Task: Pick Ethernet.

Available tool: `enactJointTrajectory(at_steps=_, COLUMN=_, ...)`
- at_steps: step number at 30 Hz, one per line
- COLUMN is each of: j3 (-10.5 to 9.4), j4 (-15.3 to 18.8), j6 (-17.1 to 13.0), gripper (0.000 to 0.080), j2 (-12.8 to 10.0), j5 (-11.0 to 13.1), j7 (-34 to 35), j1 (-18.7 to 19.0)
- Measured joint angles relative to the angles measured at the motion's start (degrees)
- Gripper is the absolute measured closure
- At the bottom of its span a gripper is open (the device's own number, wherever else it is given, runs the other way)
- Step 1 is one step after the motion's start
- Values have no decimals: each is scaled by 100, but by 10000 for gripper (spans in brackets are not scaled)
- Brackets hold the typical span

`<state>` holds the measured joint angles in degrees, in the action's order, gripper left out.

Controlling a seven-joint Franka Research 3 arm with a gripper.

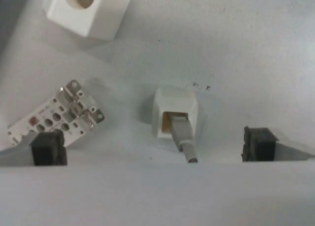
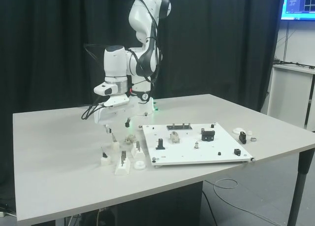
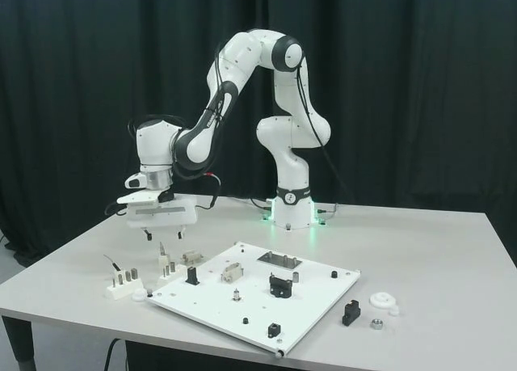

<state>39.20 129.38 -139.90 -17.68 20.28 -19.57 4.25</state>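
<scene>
The Ethernet plug (image 1: 181, 132) is grey and stands in a small white holder (image 1: 174, 108) on the grey table. In the wrist view it lies between my two black fingertips (image 1: 48, 147), slightly nearer the other one. My gripper (image 1: 153, 146) is open and holds nothing. From the room views the gripper (image 2: 116, 126) hangs a short way above the plug (image 2: 113, 138) without touching it. The second room view shows the same: gripper (image 3: 163, 233) over the plug (image 3: 162, 252).
A white connector with metal brackets (image 1: 59, 117) lies beside the holder. A white block with a round hole (image 1: 88, 7) stands further off. More small white holders (image 2: 123, 164) cluster at the edge of the white board (image 2: 197, 152), which carries black and grey parts.
</scene>
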Motion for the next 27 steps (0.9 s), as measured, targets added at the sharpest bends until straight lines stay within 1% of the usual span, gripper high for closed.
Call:
enactJointTrajectory(at_steps=11, j3=5, j4=-85, j6=0, gripper=3, j2=-280, j5=116, j7=-112, j1=-48)
enactJointTrajectory(at_steps=17, j3=5, j4=-111, j6=0, gripper=3, j2=-424, j5=309, j7=-287, j1=-93)
enactJointTrajectory(at_steps=27, j3=4, j4=-202, j6=-2, gripper=3, j2=-654, j5=696, j7=-541, j1=-136)
